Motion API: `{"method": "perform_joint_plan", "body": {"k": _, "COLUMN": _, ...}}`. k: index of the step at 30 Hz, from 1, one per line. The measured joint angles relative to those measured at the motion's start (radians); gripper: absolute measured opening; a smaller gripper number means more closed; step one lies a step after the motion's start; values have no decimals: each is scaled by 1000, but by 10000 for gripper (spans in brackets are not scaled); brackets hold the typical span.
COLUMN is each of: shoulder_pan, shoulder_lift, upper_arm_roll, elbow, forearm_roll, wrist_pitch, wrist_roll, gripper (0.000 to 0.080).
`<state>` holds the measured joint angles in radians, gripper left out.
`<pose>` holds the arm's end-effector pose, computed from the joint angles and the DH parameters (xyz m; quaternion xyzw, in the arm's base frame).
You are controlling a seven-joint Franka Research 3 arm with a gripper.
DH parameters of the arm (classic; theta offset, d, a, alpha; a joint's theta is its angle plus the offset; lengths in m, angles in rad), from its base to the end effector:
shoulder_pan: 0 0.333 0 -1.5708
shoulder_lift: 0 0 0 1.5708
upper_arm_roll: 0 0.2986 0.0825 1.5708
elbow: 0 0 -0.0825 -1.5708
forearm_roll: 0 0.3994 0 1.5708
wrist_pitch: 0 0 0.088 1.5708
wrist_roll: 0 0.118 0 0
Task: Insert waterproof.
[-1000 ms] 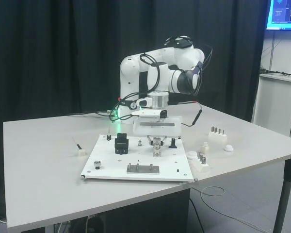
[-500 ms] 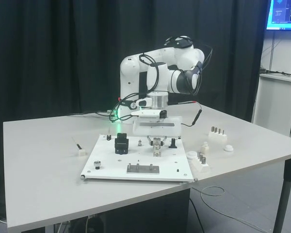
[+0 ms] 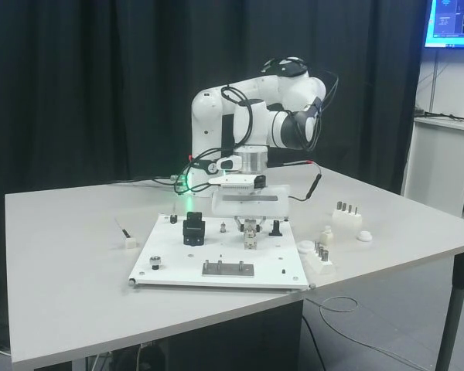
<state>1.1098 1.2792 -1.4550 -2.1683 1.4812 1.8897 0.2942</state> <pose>0.5325 -0.1443 0.2112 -0.7831 0.6195 -0.0451 0.0305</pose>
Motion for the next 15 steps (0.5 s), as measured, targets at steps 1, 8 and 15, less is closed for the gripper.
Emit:
{"method": "perform_joint_plan", "body": {"k": 1, "shoulder_pan": 0, "shoulder_lift": 0, "upper_arm_roll": -1, "elbow": 0, "forearm_roll": -1, "wrist_pitch": -4, "wrist_roll": 0, "gripper": 316}}
{"method": "perform_joint_plan", "body": {"k": 8, "shoulder_pan": -4, "shoulder_lift": 0, "upper_arm_roll": -5, "elbow": 1, "forearm_roll": -5, "wrist_pitch": -26, "wrist_roll": 0, "gripper": 316}}
{"method": "perform_joint_plan", "body": {"k": 15, "shoulder_pan": -7, "shoulder_lift": 0, "upper_arm_roll": -6, "elbow": 6, "forearm_roll": -7, "wrist_pitch": -32, "wrist_roll": -4, "gripper": 316}}
